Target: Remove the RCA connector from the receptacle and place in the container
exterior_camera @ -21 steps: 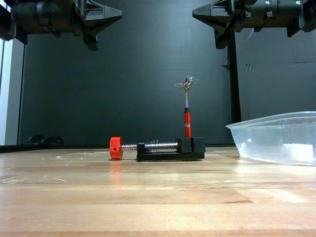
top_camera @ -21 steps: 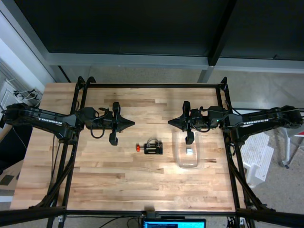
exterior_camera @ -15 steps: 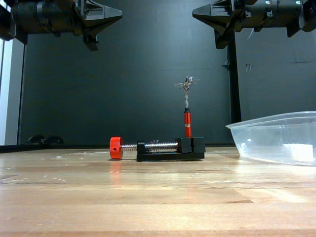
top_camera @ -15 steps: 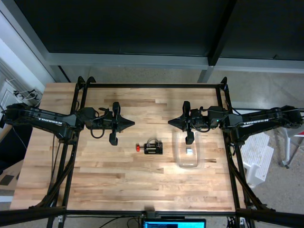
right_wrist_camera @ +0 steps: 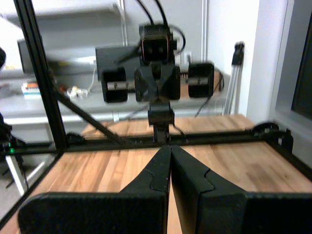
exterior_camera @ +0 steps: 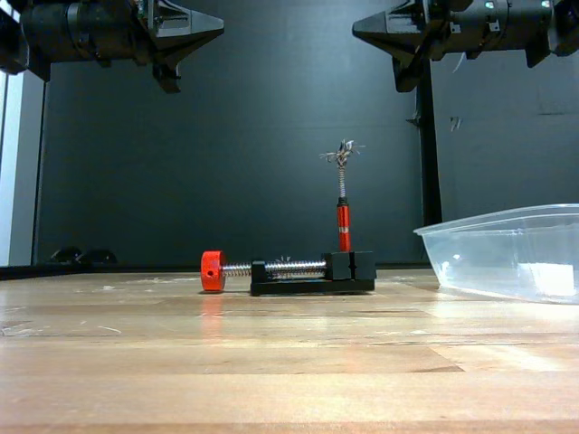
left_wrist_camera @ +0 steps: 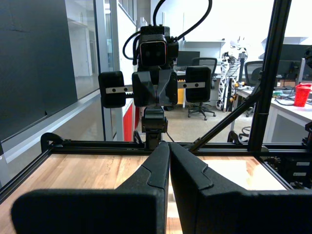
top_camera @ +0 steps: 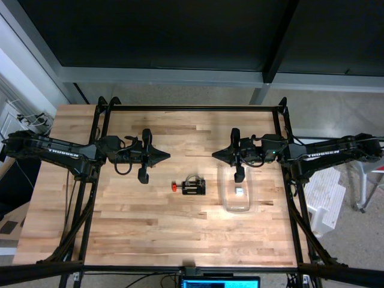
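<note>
RCA connector [exterior_camera: 344, 226] between left claw [top_camera: 167, 156], right claw [top_camera: 215, 155]

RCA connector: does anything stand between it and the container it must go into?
Nothing visible does: only table lies between the connector, upright in the receptacle, and the container. Left gripper and right gripper hang high above, jaws shut.

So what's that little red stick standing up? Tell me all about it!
That is the plug. It has a thin red body, a silvery coiled wire rising from it, and frayed strands at the top. It stands upright with its bottom end stuck in the black block, at the end away from the orange knob. Only the block touches it. The left gripper and right gripper hang high above, one to each side, both shut and empty.
</note>
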`<action>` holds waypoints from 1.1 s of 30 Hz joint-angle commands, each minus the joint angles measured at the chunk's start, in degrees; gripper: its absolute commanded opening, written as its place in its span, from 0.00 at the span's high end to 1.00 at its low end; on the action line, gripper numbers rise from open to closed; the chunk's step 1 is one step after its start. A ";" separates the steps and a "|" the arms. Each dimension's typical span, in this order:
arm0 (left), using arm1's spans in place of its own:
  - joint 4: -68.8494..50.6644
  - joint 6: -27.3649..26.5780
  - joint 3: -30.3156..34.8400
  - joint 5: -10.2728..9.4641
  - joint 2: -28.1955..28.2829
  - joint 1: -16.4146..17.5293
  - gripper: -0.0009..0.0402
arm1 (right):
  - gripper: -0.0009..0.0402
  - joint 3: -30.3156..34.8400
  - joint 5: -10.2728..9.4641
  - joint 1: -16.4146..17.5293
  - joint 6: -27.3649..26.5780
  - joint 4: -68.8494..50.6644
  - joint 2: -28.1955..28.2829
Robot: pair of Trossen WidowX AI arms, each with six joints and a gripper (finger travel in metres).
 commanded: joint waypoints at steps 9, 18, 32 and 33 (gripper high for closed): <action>0.00 0.02 0.00 0.02 0.02 0.00 0.98 | 0.98 19.47 0.48 1.01 -1.11 -44.39 5.07; 0.00 0.04 0.00 0.02 0.02 0.00 0.98 | 0.98 30.84 0.50 2.21 -2.51 -65.70 14.67; 0.02 0.02 0.00 0.02 0.02 0.02 0.98 | 0.82 39.95 9.01 7.26 -0.35 -72.57 28.55; 0.00 0.02 0.00 0.02 0.02 0.00 0.98 | 0.79 40.72 9.51 7.54 -0.13 -73.00 29.51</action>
